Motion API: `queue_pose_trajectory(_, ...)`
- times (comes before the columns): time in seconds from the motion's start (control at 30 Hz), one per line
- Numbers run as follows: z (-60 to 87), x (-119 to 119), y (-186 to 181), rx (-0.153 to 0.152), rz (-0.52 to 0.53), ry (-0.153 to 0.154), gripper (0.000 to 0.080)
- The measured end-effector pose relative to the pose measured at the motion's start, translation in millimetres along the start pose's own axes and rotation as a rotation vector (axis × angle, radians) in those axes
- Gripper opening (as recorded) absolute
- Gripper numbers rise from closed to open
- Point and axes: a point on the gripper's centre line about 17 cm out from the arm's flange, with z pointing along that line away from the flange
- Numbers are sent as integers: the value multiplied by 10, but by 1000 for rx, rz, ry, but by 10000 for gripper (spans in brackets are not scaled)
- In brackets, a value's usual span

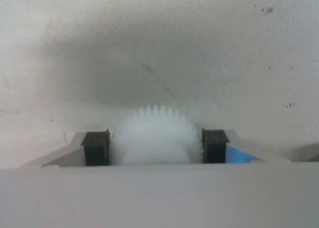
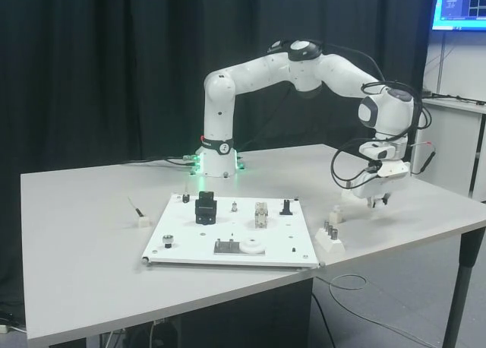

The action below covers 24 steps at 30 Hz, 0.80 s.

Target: Insert medium gear.

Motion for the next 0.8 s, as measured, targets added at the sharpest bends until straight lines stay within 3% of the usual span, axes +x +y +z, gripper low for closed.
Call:
queue_pose_trajectory(0.4, -37, 28, 42, -11, -13, 9, 396)
queue_pose_trajectory(0.8, -289, 162, 352, -62, -55, 42, 396)
